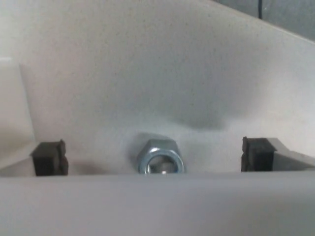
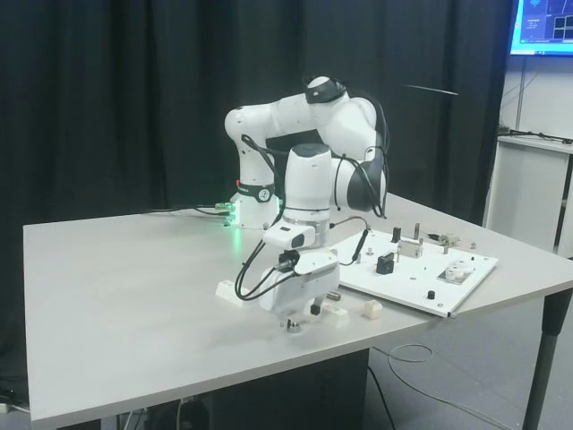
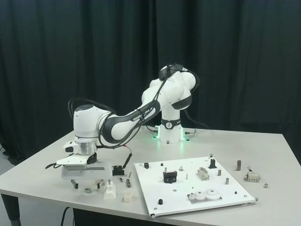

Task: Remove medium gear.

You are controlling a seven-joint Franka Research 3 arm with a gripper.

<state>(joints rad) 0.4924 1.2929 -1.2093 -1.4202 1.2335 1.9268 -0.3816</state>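
A grey metal hex nut [image 1: 160, 157] lies on the grey table, midway between my two black fingertips [image 1: 49, 158]. My gripper [image 1: 153, 156] is open wide and holds nothing. In the room views the gripper [image 3: 87, 185] hangs just over the nut [image 3: 87, 190] near the table's front edge, left of the white board [image 3: 146, 188]. White gears [image 3: 203, 195] sit in a recess at the board's front, far from the gripper. In the first room view the gripper [image 2: 300, 318] stands over the nut [image 2: 292, 324], and the gears [image 2: 458, 270] sit on the board [image 2: 403, 287].
Two small white blocks [image 3: 109, 192] [image 3: 127, 197] lie between the gripper and the board. Black parts [image 3: 169, 176] and pegs stand on the board. A small connector [image 3: 251, 177] lies on the table at the right. The table's front edge is close to the gripper.
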